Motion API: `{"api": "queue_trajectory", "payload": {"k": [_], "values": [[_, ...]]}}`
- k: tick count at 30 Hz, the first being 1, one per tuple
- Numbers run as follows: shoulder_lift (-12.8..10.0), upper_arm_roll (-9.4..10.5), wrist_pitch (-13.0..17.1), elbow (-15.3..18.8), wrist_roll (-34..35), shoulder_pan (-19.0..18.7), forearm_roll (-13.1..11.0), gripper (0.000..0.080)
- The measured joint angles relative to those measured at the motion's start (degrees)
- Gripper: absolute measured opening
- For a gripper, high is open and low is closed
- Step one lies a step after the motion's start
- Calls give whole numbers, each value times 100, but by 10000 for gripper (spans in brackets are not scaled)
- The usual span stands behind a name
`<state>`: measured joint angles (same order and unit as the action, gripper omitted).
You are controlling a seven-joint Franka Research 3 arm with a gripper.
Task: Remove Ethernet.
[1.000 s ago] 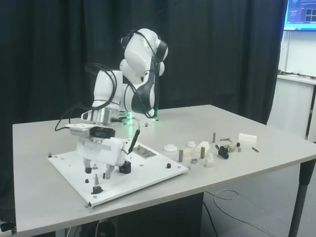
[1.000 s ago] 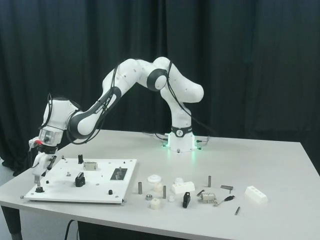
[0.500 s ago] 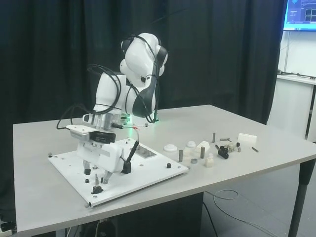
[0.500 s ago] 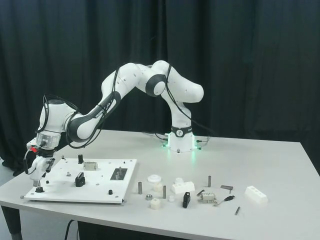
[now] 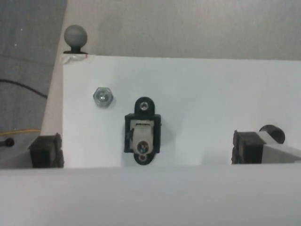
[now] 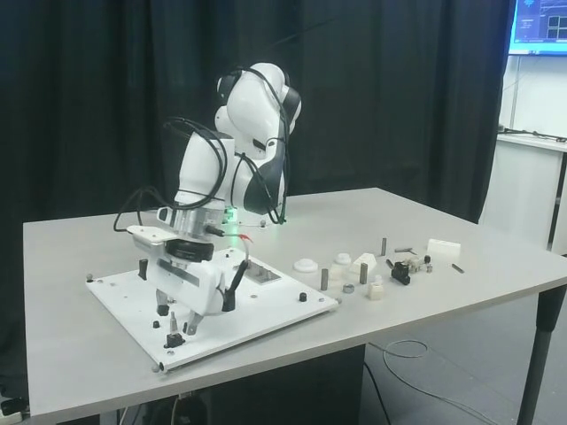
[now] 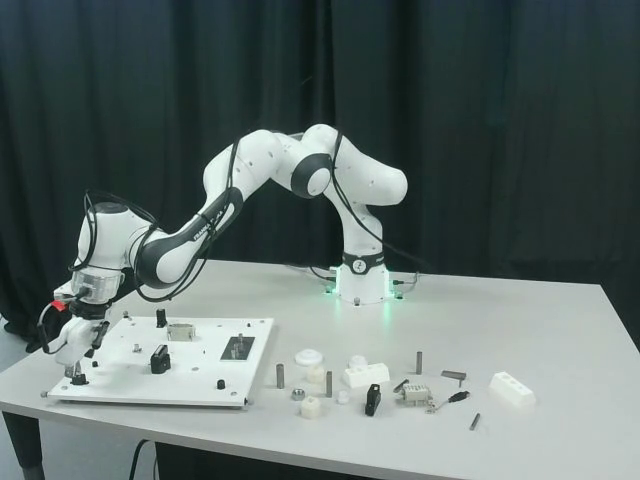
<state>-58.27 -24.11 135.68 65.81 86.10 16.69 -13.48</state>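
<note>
The wrist view alone shows the black Ethernet socket (image 5: 143, 133) bolted to the white board (image 5: 207, 99), with a hex nut (image 5: 103, 96) at its 10 o'clock and a round grey knob (image 5: 75, 36) beyond at the board's corner. The gripper (image 5: 155, 149) stands wide, holding nothing; its fingertips (image 5: 45, 149) flank the socket without touching. In the first room view the gripper (image 6: 182, 317) hangs over the board's near corner (image 6: 164, 363). Loose parts (image 7: 360, 374) lie at the board's 3 o'clock in the second room view.

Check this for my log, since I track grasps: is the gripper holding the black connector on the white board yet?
No: in the wrist view the black connector sits alone on the white board, between fingers standing well apart.
</note>
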Motion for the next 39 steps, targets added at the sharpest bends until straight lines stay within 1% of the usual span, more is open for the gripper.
{"api": "queue_trajectory", "payload": {"k": [13, 27, 39], "values": [[-93, -6, -3, -97, 305, 62, 60, 800], [-306, -6, 3, -330, 308, 141, 90, 800], [-386, 11, 0, -437, 308, 153, 287, 800]]}}
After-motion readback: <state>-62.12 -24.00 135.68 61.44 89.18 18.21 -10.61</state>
